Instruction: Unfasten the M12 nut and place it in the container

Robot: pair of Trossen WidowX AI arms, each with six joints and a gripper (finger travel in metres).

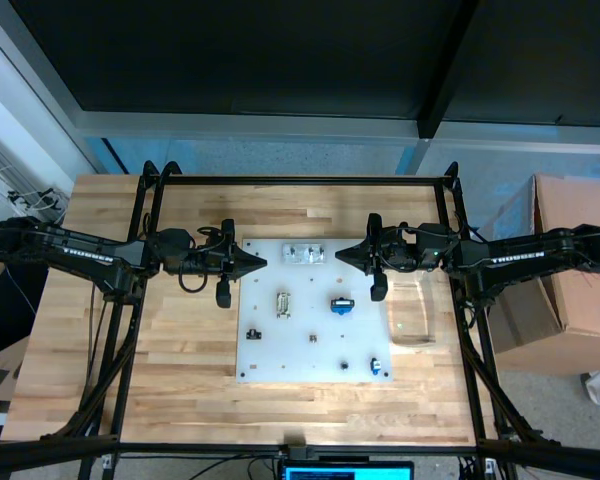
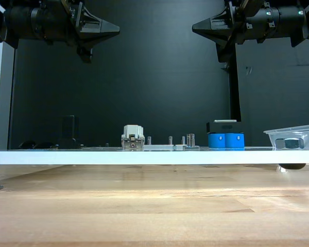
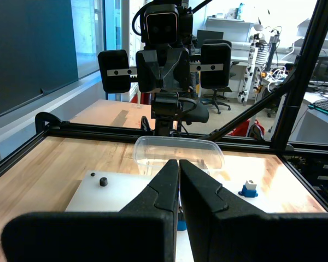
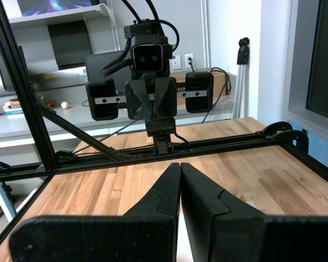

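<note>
high: overhead | low: table-level | wrists: facing each other | high/low share board (image 1: 280, 350)

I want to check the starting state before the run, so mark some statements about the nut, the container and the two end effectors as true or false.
1. The left end effector, shut, hangs high over the far left corner of the board. True.
2. The right end effector holds the nut. False: it is shut on nothing, high over the board's far edge.
3. The nut lies in the container. False: it sits on its stud near the board's near right edge; the low view merely lines it up with the container.
4. The container lies beside the board's right edge. True.
</note>
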